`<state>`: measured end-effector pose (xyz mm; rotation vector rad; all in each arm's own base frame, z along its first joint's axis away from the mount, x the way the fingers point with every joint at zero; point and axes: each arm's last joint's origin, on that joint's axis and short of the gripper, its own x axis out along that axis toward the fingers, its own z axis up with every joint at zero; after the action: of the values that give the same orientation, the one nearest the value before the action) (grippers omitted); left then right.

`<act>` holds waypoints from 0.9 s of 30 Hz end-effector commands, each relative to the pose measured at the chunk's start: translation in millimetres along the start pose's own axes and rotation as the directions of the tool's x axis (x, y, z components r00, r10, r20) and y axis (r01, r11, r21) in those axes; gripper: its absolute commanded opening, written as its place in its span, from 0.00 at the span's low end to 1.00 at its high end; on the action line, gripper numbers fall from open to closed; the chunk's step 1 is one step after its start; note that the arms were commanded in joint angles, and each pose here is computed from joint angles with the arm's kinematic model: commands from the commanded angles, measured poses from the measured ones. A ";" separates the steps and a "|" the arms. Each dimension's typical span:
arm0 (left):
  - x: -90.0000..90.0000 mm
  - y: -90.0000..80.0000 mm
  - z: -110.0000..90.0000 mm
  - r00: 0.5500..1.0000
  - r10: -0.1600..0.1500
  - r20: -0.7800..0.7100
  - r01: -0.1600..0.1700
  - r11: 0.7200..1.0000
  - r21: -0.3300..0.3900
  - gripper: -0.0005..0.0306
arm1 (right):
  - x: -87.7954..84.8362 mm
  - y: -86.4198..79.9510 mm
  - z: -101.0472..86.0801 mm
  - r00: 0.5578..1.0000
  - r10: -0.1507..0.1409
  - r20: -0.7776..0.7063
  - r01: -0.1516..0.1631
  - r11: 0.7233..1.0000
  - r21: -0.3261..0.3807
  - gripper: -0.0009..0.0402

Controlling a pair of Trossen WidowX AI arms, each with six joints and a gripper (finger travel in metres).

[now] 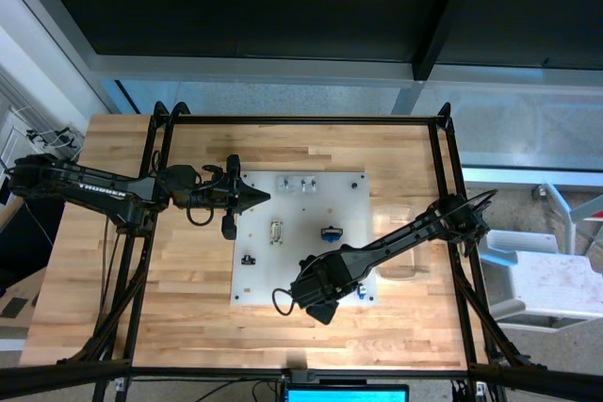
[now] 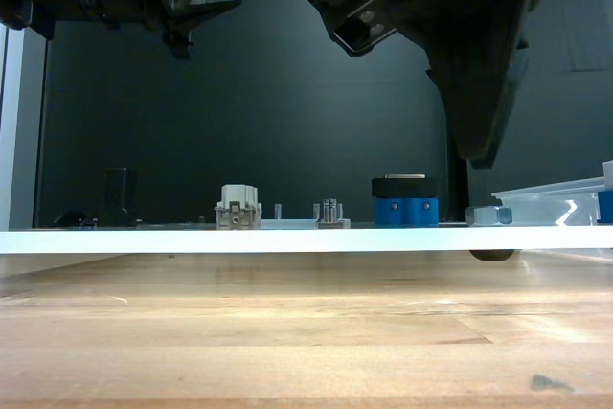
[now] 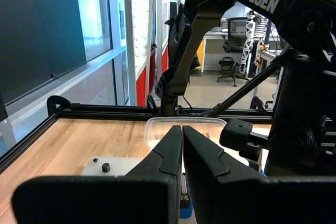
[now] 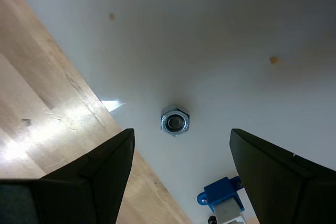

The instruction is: Unfasten the M12 fastener and place in the container

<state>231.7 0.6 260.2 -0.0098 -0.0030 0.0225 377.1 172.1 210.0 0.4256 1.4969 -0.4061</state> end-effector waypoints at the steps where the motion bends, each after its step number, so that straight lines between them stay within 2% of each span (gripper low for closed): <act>1: 0.1 0.0 0.0 1.000 0.000 0.000 0.000 1.000 0.000 0.02 | 4.6 1.0 0.6 1.000 -0.002 -0.003 0.002 1.000 -0.002 0.64; 16: 0.1 0.1 0.0 1.000 0.000 0.000 0.000 1.000 0.000 0.02 | 22.1 -1.5 0.4 1.000 0.005 -0.002 -0.005 0.999 -0.050 0.63; 27: 0.1 0.0 0.0 1.000 0.000 0.000 0.000 1.000 0.000 0.02 | 25.7 -3.0 1.4 1.000 0.005 -0.002 -0.005 0.998 -0.054 0.50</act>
<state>231.7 0.6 260.3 -0.0098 -0.0026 0.0225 377.9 169.0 184.6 0.3875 1.5058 -0.3618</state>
